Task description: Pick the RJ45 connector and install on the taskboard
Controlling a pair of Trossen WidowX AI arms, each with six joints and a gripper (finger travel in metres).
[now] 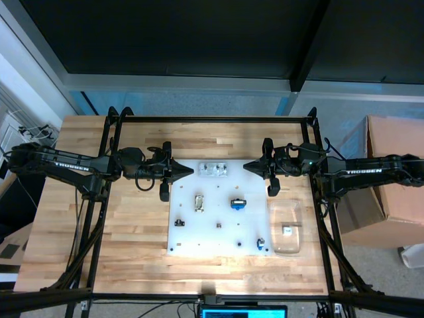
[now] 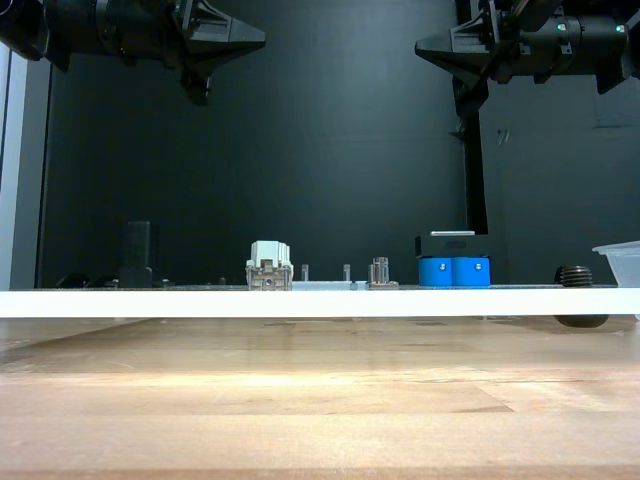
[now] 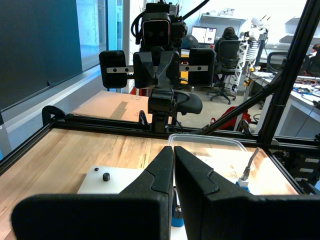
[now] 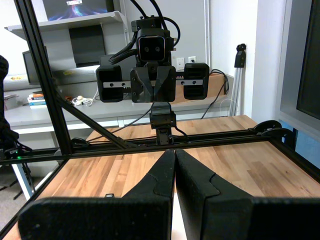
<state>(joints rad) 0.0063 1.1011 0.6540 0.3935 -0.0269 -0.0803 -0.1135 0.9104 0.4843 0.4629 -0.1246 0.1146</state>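
While left tool (image 1: pixel 191 170), right tool (image 1: pixel 246 165) hang clenched above board (image 1: pixel 199 232) on wooden table (image 1: pixel 99 252), connector (image 3: pixel 248 167) sits in jack (image 3: pixel 242 184)

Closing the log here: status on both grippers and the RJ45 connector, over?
Left gripper shut, empty, raised over board's far left. Right gripper shut, empty, raised far right. Connector upright in blue jack. No obstruction seen.
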